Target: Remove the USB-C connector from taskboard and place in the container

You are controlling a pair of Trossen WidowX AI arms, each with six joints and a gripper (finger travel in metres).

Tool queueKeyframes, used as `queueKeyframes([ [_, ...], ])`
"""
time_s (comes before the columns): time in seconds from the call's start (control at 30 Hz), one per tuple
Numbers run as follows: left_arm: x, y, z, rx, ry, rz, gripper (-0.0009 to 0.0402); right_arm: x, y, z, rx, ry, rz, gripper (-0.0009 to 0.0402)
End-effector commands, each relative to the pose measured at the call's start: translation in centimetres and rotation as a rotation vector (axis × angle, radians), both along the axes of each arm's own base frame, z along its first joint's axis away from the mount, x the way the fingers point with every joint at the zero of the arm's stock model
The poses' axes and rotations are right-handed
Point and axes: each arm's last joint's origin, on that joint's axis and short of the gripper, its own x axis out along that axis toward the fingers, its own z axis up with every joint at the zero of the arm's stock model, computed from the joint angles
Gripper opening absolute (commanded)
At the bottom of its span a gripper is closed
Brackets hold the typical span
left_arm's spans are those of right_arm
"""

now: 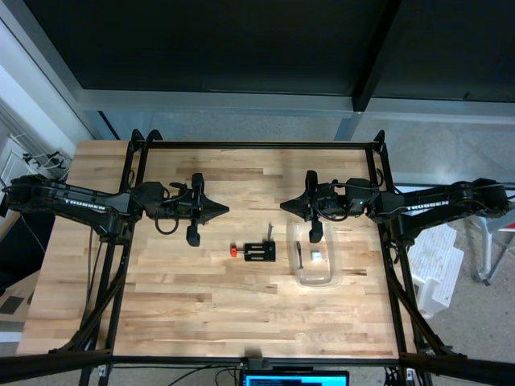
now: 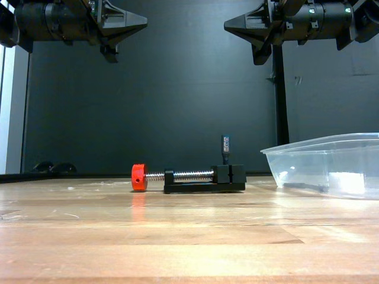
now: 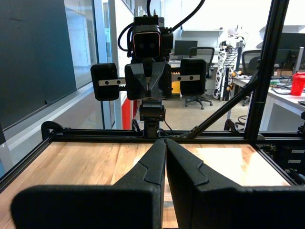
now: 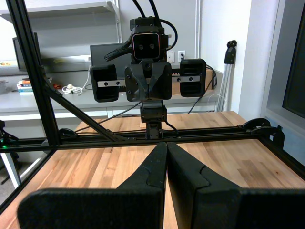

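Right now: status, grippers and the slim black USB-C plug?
Left gripper shut, raised. Right gripper shut, raised near clear plastic tub. Slim black plug lies in tub, beside white square. Nothing blocking.

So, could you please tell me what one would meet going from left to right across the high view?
The left gripper, shut, over the table → red knob → black taskboard → the right gripper, shut, over the table → clear container.

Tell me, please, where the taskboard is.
The taskboard lies near the high view's centre, left of the container, between the raised left end effector and right end effector.
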Motion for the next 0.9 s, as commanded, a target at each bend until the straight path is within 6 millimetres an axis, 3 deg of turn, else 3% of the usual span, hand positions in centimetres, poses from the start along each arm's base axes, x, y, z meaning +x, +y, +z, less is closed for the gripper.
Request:
queueKeyframes([
  [0.03,0.01,0.01,0.01,0.000,0.000,0.000,0.0000,0.01,0.01,-0.02,0.001,0.003,0.000,0.0000],
  [0.9,0.01,0.00,0.01,0.000,0.000,0.000,0.0000,0.01,0.01,-0.10,0.001,0.012,0.000,0.0000],
])
